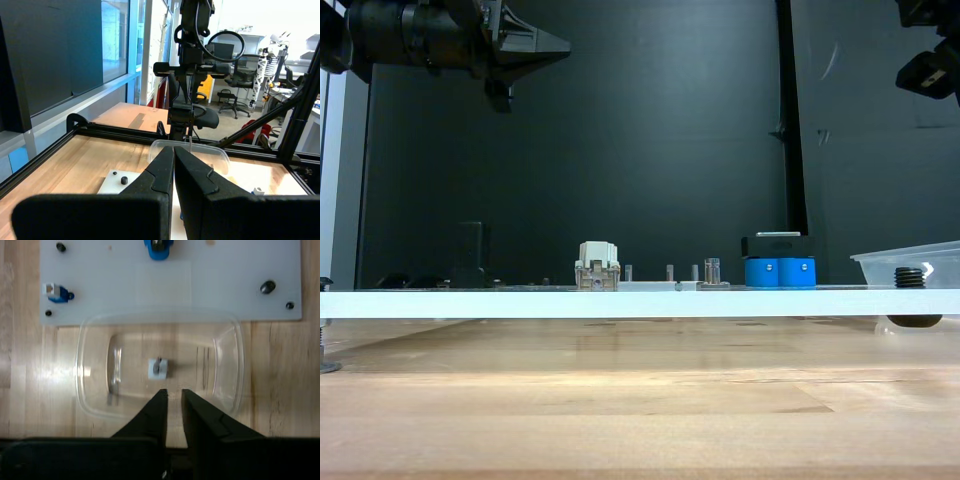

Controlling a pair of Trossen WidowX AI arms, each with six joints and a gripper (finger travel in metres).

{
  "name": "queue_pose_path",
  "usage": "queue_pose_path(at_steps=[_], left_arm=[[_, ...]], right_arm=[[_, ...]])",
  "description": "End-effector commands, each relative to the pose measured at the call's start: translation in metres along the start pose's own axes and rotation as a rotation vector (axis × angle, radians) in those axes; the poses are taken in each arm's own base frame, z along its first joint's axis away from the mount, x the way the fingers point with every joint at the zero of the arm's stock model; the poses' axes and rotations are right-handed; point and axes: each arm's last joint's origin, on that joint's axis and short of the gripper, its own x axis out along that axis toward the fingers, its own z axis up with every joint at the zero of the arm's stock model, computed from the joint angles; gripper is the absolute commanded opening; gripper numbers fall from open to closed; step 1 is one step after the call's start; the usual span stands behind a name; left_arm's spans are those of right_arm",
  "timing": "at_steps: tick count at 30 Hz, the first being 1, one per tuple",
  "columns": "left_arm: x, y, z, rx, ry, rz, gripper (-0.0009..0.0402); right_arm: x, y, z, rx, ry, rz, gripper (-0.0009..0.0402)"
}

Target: Pick the RJ45 connector and install on the taskboard

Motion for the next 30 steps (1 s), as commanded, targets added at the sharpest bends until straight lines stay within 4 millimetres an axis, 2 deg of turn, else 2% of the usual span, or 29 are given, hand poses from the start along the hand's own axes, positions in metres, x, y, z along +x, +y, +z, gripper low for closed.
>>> queue_pose_path(at_steps=[1, 8, 13, 21, 30], left_arm=[[0.0, 0.0, 0.0, 0.0, 0.0, 0.0, 0.0], [0.0, 0.0, 0.0, 0.0, 0.0, 0.0, 0.0], [0.0, 0.0, 0.0, 0.0, 0.0, 0.0, 0.0], [0.0, 0.0, 0.0, 0.0, -0.001, 0.0, 0.0], [0.0, 0.0, 0.0, 0.0, 0.0, 0.0, 0.0]], right_arm=[[0.002, 0.0, 0.001, 0.024, 0.021, -0.012, 0.0086], [0.026, 0.0, 0.011, 0.027, 0.15, -0.056, 0.0155], [0.049, 0.006, 0.016, 0.017, 0.198, -0.047, 0.0188], [0.091, 0.018, 0.015, -0.006, 0.239, -0.046, 0.0201], [0.121, 0.022, 0.013, -0.002, 0.239, -0.04, 0.02]])
